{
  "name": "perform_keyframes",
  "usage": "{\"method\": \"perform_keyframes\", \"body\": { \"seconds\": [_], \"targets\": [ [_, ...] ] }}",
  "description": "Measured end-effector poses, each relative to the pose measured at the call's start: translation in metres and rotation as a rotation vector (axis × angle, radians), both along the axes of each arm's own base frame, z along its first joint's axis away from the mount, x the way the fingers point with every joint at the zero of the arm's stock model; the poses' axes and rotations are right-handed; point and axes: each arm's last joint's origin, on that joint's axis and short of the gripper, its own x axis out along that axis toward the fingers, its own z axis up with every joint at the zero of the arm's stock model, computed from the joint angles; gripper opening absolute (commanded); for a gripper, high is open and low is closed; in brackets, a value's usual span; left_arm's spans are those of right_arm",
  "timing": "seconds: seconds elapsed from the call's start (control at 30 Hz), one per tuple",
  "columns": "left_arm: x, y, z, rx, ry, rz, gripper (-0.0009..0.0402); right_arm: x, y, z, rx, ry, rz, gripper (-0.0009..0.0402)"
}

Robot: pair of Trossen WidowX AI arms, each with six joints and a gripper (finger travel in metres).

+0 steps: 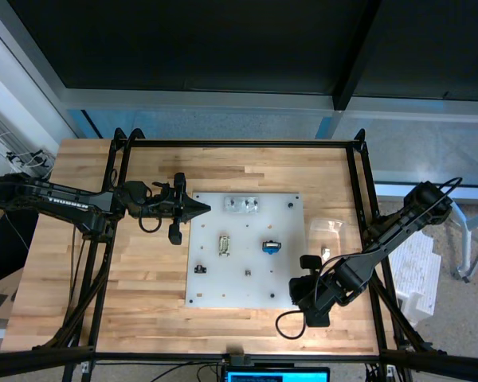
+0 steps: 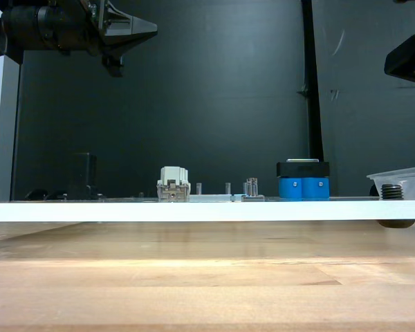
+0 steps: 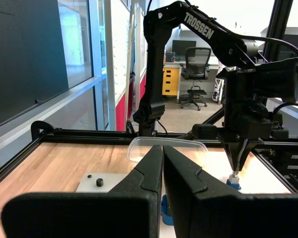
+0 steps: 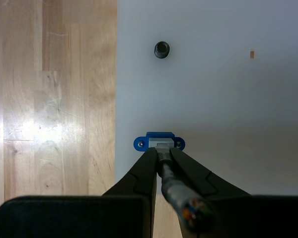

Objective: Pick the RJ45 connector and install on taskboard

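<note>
- My right gripper pinches the RJ45 connector — its tip just over the blue socket on the taskboard.
- Black screw beyond; tray beside the board.
- My left gripper, closed, hovers over the far-left corner.

The taskboard lies on the desk. Left gripper hangs over its left edge, right gripper with RJ45 connector over its right.

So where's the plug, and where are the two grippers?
RJ45 connector (image 4: 169, 184): right wrist view, its grey body between the fingers.
right gripper (image 4: 160, 154): right wrist view, midway between fingertips, shut on it above the taskboard (image 4: 213, 99).
left gripper (image 3: 162, 151): left wrist view, between its shut tips, above the taskboard's left edge.
</note>
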Motion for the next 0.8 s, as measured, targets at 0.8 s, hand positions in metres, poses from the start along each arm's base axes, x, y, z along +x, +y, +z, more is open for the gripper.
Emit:
{"method": "perform_keyframes", "body": {
  "seconds": [0.8],
  "targets": [
    [0.0000,0.0000,-0.0001,0.000,0.000,0.000,0.0000,-0.0012,-0.0010,-0.0089,-0.003,0.004,-0.014,0.0015]
  ]
}}
